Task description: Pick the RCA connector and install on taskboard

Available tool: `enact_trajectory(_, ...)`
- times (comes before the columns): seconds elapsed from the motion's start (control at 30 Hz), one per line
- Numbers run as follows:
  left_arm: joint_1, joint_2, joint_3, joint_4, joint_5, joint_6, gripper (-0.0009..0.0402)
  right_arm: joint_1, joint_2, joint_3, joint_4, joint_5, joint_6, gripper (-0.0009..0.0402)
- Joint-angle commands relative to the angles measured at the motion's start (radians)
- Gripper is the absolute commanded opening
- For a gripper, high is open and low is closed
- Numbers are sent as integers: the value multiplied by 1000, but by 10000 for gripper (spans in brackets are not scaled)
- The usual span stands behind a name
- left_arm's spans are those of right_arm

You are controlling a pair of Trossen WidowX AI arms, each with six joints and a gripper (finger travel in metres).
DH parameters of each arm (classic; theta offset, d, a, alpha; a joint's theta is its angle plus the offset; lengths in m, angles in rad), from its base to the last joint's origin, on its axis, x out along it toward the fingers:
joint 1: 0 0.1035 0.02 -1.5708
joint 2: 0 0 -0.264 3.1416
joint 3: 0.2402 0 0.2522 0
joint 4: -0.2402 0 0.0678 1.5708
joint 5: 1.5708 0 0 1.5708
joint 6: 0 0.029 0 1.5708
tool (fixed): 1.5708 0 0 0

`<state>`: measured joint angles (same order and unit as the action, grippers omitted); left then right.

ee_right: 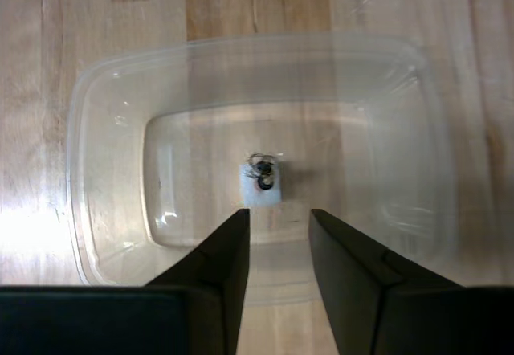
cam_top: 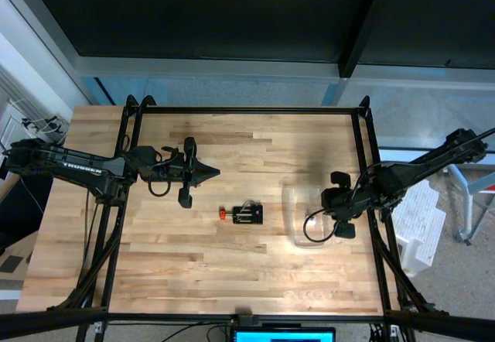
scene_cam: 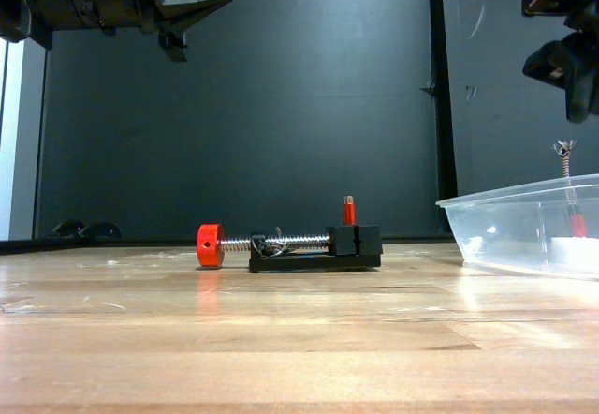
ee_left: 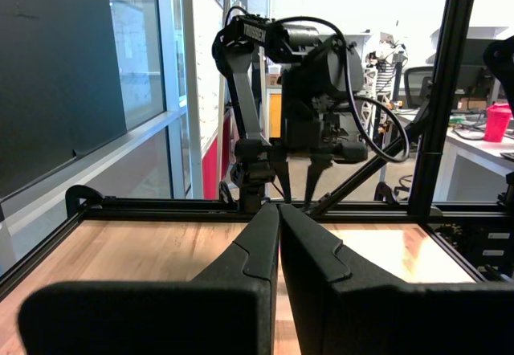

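Note:
The taskboard [cam_top: 249, 215] is a small black block with a red knob, lying mid-table; in the low view the taskboard [scene_cam: 314, 249] shows a silvery screw and an upright red stub. The RCA connector [ee_right: 262, 180] stands on a white base inside the clear tray [ee_right: 104, 130]; low down, the RCA connector [scene_cam: 570, 199] pokes above the tray's rim. My right gripper [ee_right: 278, 214] hangs open over the tray, above the connector and apart from it, holding nothing. My left gripper [ee_left: 279, 207] is shut and empty, held high left of the board [cam_top: 213, 173].
The clear tray [cam_top: 298, 234] sits right of the taskboard on the wooden table. A black frame [cam_top: 247, 111] runs round the table's edges. Bare wood lies between board and tray.

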<state>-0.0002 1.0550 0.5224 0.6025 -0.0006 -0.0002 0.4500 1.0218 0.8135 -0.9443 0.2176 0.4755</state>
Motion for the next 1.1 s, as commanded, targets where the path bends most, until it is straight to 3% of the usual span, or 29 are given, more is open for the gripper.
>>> enact_trajectory(0.03, 0, 0, 0, 0, 0, 0, 0, 1, 17, -17, 18, 2, 15, 126)
enact_trajectory(0.17, 0, 0, 0, 0, 0, 0, 0, 2, 30, -50, 52, 18, 16, 139)
enact_trajectory(0.73, 0, 0, 0, 0, 0, 0, 0, 1, 185, -86, 187, 18, 6, 151)
enact_trajectory(1.1, 0, 0, 0, 0, 0, 0, 0, -2, 228, -119, 269, 18, -11, 151)
